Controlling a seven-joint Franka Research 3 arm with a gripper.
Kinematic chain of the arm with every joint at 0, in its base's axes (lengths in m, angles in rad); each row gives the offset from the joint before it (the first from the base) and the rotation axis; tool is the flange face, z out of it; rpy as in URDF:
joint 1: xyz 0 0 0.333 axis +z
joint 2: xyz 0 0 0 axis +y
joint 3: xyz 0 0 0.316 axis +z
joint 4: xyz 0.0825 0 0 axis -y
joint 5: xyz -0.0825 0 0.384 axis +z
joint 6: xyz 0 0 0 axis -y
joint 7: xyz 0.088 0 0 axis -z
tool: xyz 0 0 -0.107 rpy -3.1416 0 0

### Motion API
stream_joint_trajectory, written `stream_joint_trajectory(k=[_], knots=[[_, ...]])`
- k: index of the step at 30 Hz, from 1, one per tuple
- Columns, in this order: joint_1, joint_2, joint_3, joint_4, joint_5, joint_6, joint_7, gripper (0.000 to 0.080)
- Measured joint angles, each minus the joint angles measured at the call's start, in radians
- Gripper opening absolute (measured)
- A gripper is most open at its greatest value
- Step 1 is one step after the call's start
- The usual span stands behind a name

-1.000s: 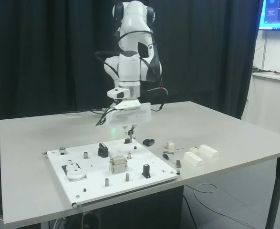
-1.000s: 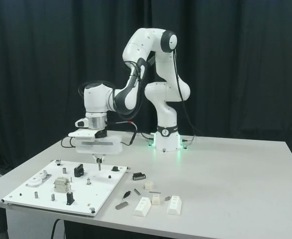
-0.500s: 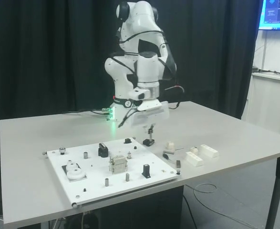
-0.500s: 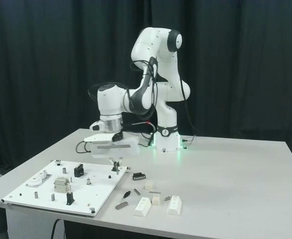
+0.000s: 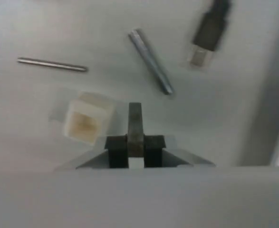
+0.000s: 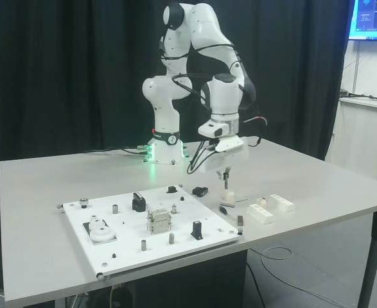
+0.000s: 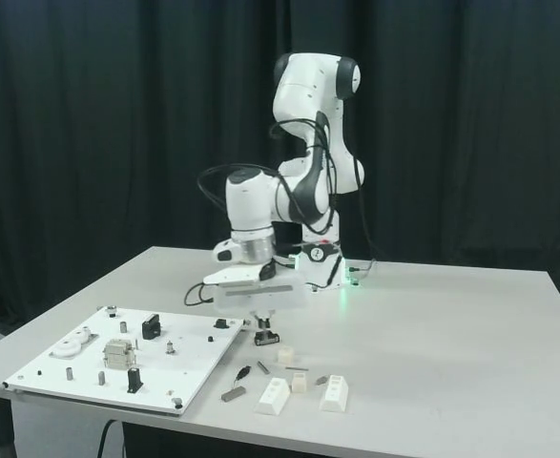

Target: Place square peg 2.

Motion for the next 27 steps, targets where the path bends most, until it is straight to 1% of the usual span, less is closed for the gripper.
stream_joint_trajectory(k=[10, 15, 21, 26, 27], knots=[[0.08, 0.0, 0.005, -0.044, 0.0, 0.044, 0.026, 0.0065], [0.115, 0.0, 0.013, -0.067, 0.0, 0.068, 0.044, 0.0065], [0.144, 0.0, 0.031, -0.092, 0.0, 0.112, 0.077, 0.0065], [0.161, 0.0, 0.037, -0.103, 0.0, 0.13, 0.109, 0.0065], [0.164, 0.0, 0.037, -0.104, 0.0, 0.131, 0.112, 0.0414]])
